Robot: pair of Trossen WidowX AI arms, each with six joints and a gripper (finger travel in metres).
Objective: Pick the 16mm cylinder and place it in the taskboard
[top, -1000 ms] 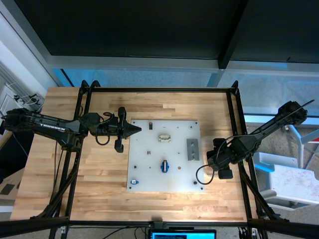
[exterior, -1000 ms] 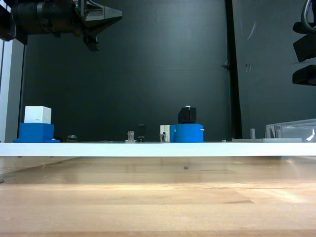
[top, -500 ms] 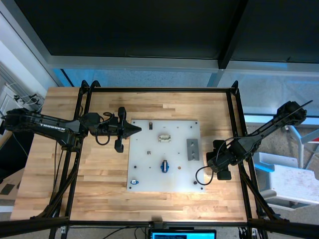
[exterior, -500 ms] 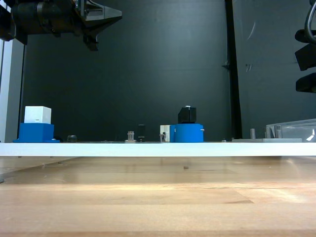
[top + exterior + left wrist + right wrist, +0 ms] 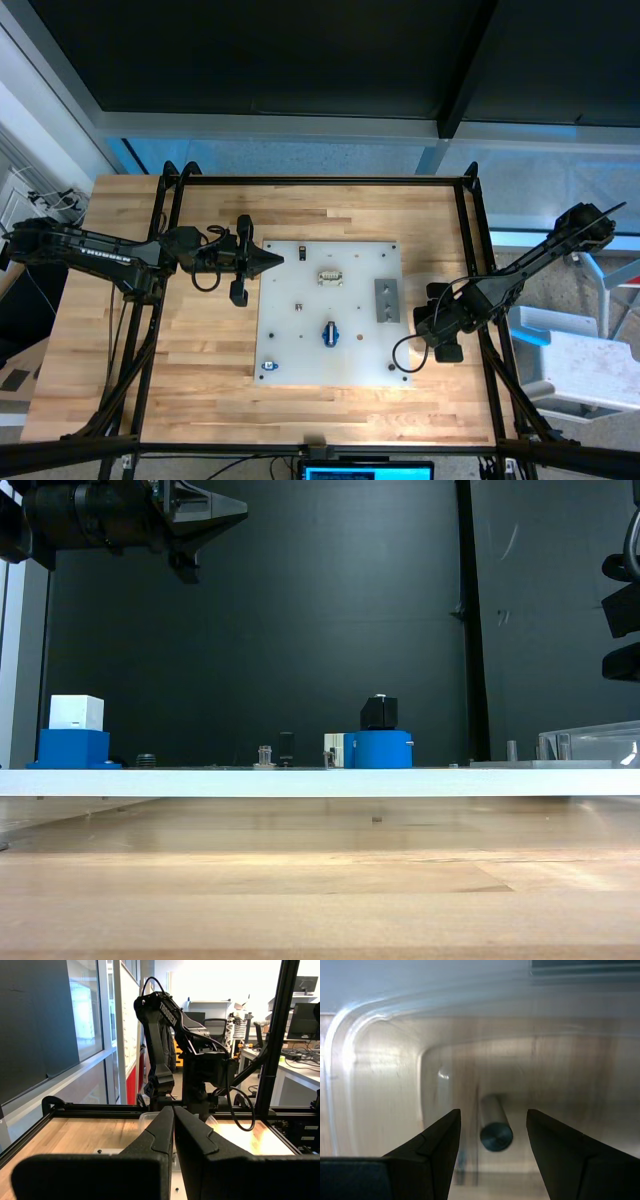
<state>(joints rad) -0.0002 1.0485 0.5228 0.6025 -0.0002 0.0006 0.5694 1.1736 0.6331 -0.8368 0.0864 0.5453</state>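
The 16mm cylinder, a short silvery-grey peg, lies on its side inside the clear plastic tray. My right gripper is open just above it, one finger on each side and neither touching it. From above, the right gripper hangs just off the right edge of the white taskboard. My left gripper is shut with nothing in it and hovers high over the board's left edge, as the left gripper view also shows.
On the board stand a blue fitting, a beige connector and a grey block. A white cube on a blue base sits at the board's near left corner. A black frame rims the table.
The right gripper has come down a little toward the tray. The left arm has not moved.
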